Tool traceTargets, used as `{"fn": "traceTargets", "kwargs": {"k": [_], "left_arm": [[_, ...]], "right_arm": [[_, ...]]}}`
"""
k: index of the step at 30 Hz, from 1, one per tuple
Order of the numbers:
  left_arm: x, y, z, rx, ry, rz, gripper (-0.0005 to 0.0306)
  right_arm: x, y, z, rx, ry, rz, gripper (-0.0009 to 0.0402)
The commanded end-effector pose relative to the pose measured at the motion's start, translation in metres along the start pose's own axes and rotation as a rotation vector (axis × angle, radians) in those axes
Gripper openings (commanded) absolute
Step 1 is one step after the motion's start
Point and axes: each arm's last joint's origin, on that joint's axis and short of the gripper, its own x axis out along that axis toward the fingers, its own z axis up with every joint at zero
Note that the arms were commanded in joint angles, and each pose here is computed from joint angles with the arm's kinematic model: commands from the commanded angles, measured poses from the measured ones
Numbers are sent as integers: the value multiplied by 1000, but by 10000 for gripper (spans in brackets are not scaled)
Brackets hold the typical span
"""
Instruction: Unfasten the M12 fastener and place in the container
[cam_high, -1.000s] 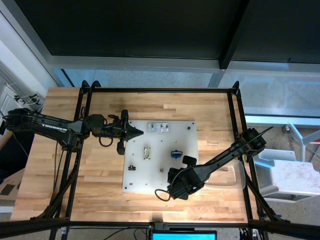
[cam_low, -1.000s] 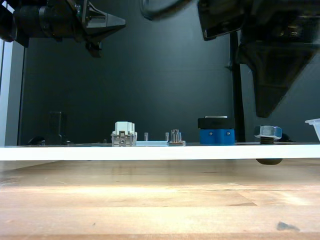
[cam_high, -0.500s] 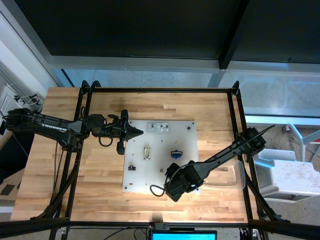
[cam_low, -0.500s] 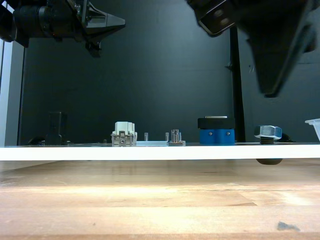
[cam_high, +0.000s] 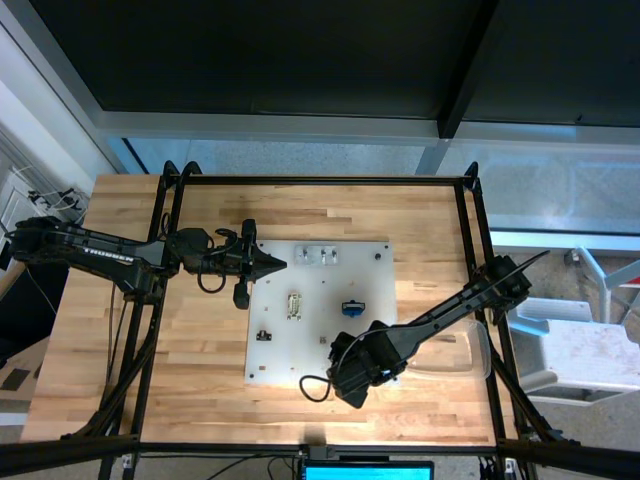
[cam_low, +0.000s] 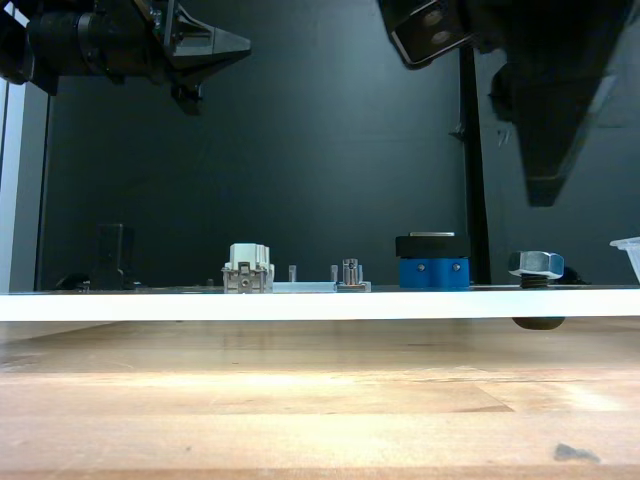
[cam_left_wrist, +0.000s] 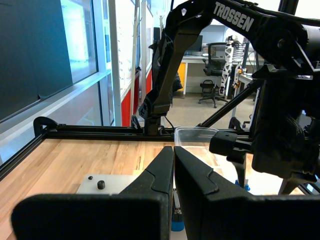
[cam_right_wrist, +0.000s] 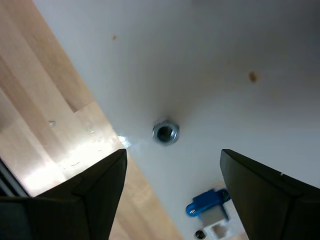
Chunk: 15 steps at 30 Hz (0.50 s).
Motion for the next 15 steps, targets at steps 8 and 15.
{"fn": "traceTargets", "kwargs": {"k": [8, 15], "left_arm": [[0, 0, 0, 0, 0, 0, 0], [0, 0, 0, 0, -1, 0, 0]], "right_arm": [[20, 4, 3, -20, 21, -7, 264], [31, 4, 5, -25, 32, -8, 258]]}}
